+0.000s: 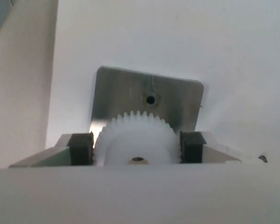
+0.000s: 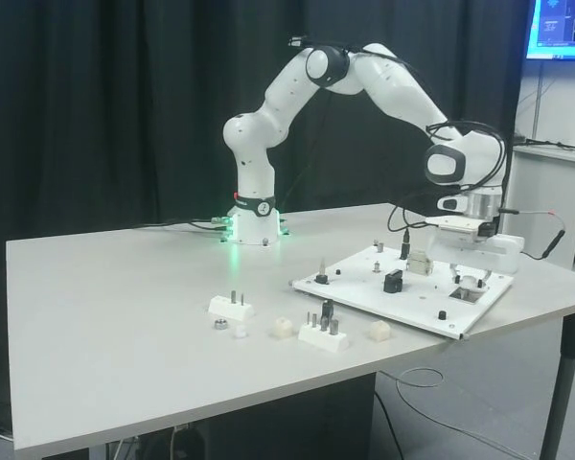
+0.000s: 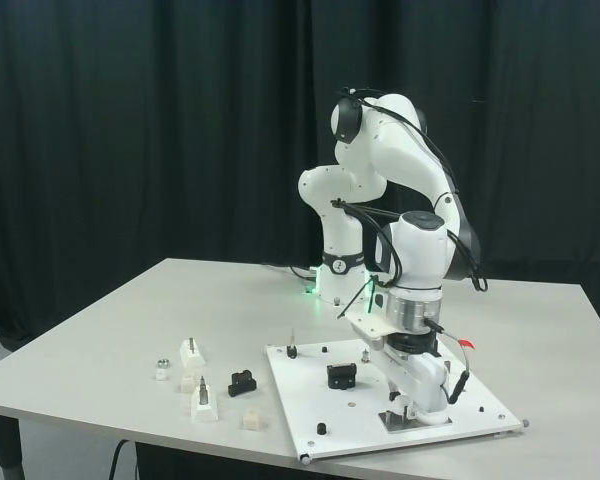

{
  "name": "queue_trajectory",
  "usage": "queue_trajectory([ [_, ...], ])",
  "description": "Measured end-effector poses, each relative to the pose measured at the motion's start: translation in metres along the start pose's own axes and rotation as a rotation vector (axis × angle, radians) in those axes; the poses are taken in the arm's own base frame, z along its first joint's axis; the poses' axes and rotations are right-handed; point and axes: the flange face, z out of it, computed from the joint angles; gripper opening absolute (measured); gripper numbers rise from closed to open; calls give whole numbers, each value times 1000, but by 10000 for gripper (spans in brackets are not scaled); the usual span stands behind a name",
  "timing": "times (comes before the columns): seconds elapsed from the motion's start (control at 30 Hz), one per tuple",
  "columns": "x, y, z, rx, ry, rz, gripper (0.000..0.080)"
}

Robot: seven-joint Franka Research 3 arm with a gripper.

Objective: Insert medium gear.

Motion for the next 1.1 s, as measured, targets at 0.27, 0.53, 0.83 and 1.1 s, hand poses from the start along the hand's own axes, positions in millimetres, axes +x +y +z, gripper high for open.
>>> queue_trajectory([
  [0.27, 0, 0, 2, 2, 0, -1, 396],
  [0.53, -3, 2, 2, 2, 0, -5, 396],
  [0.83, -8, 4, 1, 0, 1, -13, 396],
  [1.1, -7, 5, 2, 0, 7, -18, 396],
])
